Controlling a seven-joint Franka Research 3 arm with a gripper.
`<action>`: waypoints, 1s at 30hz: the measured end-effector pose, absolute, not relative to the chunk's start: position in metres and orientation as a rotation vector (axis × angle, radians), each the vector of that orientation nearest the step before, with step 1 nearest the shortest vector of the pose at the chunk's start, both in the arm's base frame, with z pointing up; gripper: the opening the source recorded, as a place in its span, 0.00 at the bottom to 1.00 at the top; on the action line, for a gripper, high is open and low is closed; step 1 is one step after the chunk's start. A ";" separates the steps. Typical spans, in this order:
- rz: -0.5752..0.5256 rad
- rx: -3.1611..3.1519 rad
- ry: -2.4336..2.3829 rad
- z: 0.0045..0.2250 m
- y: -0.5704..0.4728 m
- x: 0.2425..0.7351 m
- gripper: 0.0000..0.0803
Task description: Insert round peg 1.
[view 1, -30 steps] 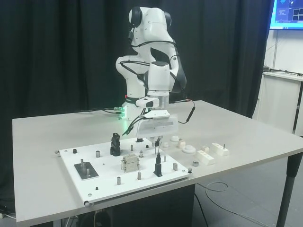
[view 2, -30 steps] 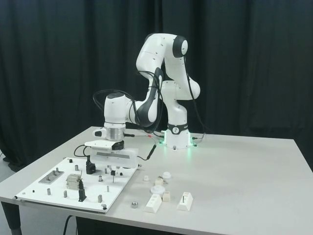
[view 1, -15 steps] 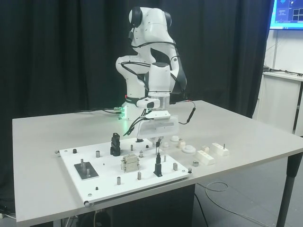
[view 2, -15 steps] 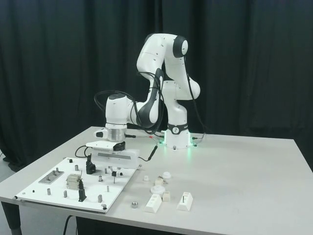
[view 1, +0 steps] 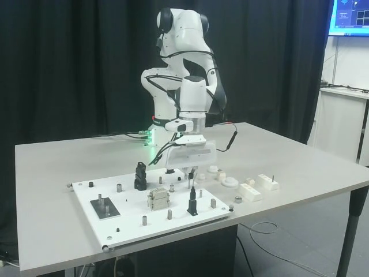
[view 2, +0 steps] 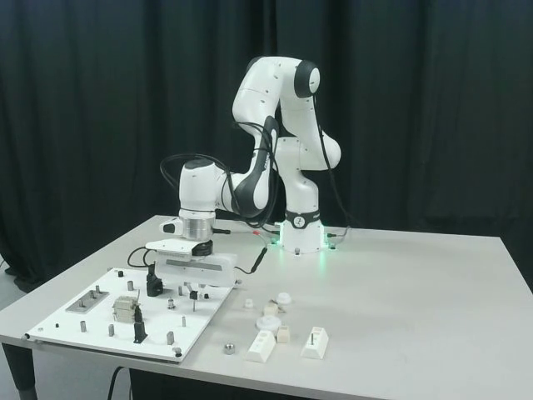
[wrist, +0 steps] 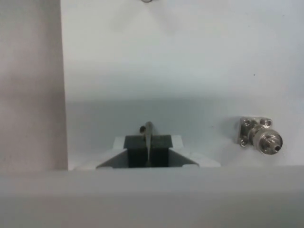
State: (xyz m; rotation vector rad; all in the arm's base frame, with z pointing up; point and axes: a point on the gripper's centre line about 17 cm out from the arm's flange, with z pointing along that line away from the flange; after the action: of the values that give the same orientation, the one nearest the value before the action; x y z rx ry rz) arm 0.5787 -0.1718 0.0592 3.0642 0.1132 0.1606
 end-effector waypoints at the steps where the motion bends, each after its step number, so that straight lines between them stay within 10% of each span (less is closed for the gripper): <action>1: 0.160 3.064 0.113 0.059 -0.172 0.579 0.02; 30: 0.159 3.064 0.120 0.059 -0.170 0.579 0.02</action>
State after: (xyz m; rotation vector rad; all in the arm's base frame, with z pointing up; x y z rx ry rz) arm 0.5785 -0.1696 0.0590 3.0639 0.1196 0.1591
